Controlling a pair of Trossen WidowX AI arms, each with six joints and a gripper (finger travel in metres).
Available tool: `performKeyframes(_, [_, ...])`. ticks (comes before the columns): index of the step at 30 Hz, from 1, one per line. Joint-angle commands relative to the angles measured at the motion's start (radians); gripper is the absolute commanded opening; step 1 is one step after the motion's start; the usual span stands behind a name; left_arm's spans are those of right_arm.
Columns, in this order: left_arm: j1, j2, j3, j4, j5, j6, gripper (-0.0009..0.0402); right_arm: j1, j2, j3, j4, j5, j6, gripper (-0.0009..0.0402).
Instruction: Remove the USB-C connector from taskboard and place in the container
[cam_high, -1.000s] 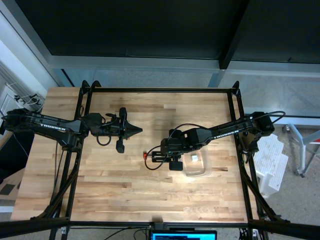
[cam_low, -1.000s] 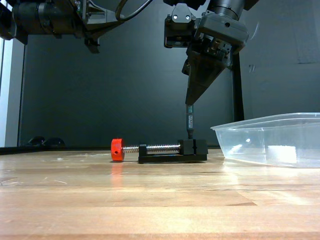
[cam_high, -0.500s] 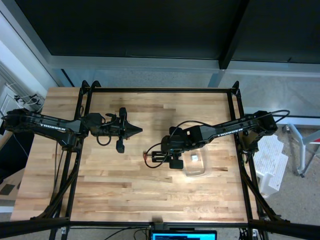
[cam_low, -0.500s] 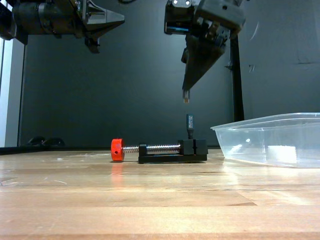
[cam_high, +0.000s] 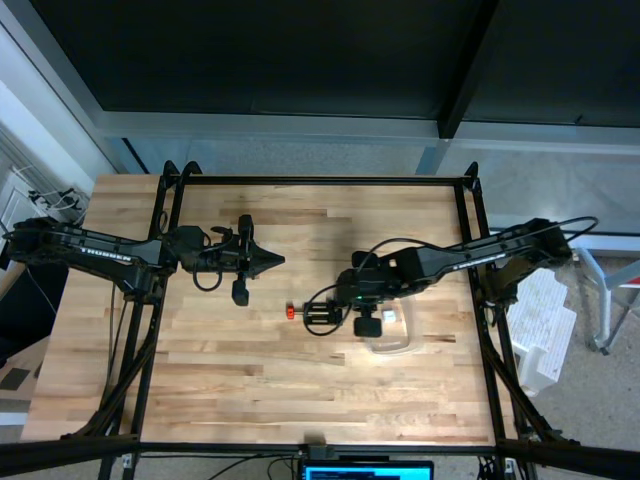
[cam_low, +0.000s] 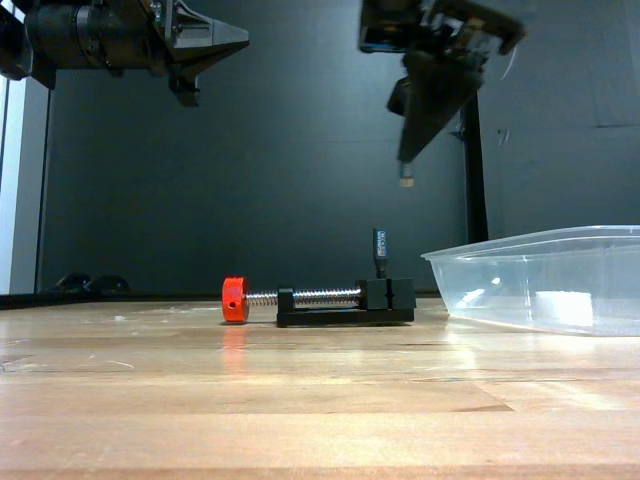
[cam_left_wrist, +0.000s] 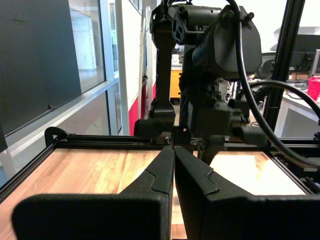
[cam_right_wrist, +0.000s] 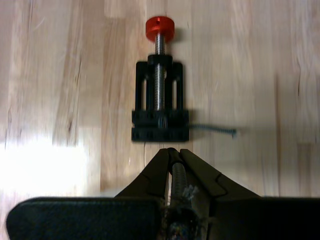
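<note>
Black block taskboard (cam_low: 345, 297) with red-orange knob (cam_low: 234, 299); right gripper (cam_low: 405, 166) above it clamps a mostly hidden silvery USB-C connector (cam_right_wrist: 178, 176); left gripper (cam_high: 274, 261) hovers aside, fingers together.

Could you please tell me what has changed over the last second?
The right hand, shut on the USB-C connector, rose from the taskboard and moved right, toward the container; it now hangs high above the table. The taskboard, a dark upright piece on it, the container and the parked, shut left hand stayed put.
</note>
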Motion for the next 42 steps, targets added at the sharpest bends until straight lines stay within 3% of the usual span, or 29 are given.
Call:
performKeyframes(1, [0.000, 0.000, 0.000, 0.000, 0.000, 0.000, 0.0000, 0.005, -0.053, -0.063, 0.002, 0.000, 0.004, 0.0000])
performKeyframes(20, [0.000, 0.000, 0.000, 0.001, 0.000, 0.000, 0.0000, 0.028, -0.283, -0.323, 0.002, 0.003, 0.032, 0.0001])
performKeyframes(22, [0.000, 0.000, 0.000, 0.001, 0.000, 0.000, 0.0000, 0.029, -0.296, -0.338, 0.002, 0.025, 0.039, 0.0004])
performKeyframes(42, [0.000, 0.000, 0.000, 0.000, 0.000, 0.000, 0.0000, 0.034, -0.308, -0.352, 0.003, 0.027, 0.056, 0.0124])
